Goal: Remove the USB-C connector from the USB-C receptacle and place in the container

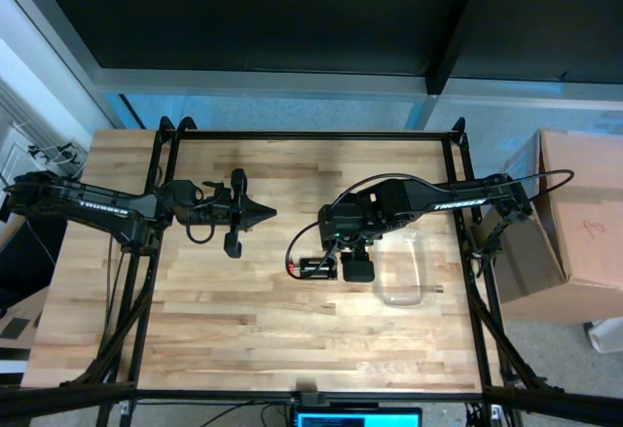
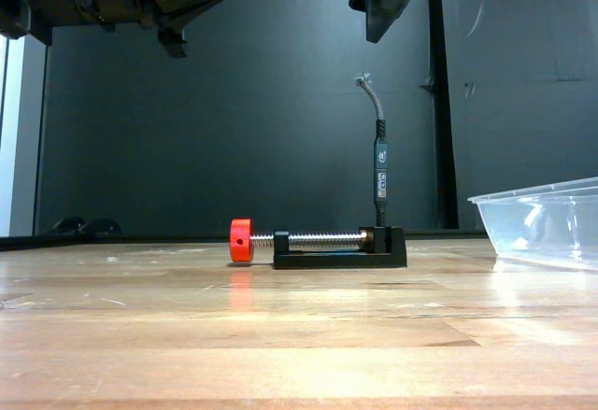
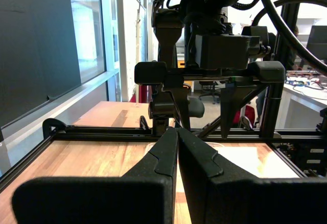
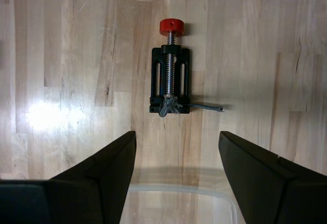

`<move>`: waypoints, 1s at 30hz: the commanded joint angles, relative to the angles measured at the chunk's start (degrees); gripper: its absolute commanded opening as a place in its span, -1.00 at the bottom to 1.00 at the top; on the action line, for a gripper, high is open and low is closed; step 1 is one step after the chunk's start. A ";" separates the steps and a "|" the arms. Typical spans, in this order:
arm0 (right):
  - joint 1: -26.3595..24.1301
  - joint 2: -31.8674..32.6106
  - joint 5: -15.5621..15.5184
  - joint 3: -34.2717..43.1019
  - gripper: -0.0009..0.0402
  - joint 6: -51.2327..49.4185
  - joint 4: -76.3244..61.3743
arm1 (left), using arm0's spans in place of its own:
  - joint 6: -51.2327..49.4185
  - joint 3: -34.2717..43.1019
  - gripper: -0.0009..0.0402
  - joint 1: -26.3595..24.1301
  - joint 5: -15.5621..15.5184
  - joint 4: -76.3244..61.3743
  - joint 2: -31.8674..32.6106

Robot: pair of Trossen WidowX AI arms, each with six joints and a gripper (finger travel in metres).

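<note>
Pale wood-plank tabletop [image 1: 292, 339], glossy with glare, ringed by a black frame [image 1: 302, 136]; a dark wall [image 2: 280, 102] behind, a cardboard box [image 1: 574, 223] beyond the right arm. The right gripper [image 4: 177, 134] hangs high, fingers apart, pointing down. Below it, well apart, the connector [image 2: 381, 172] stands upright, seated in a clamp [image 2: 341, 247] with a red knob [image 2: 241, 240]. The clear container [image 2: 547, 219] lies near the clamp, also under this gripper. The left gripper [image 3: 177, 132], fingers together, hovers high, pointing at the right arm
</note>
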 commanded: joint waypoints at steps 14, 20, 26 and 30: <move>0.39 4.92 1.51 -0.59 0.17 -0.28 0.31 | 0.02 0.00 -0.96 0.00 0.00 0.00 0.02; 0.57 4.83 1.49 -5.73 0.17 -0.09 4.15 | 0.02 0.00 -0.96 0.02 0.00 0.00 0.00; 0.92 4.83 1.46 -11.50 0.17 -0.09 9.01 | 0.02 0.00 -0.96 0.02 0.00 0.00 0.02; 1.14 4.83 1.51 -13.79 0.17 -0.07 11.63 | 0.02 0.00 -0.96 0.02 0.02 0.00 0.00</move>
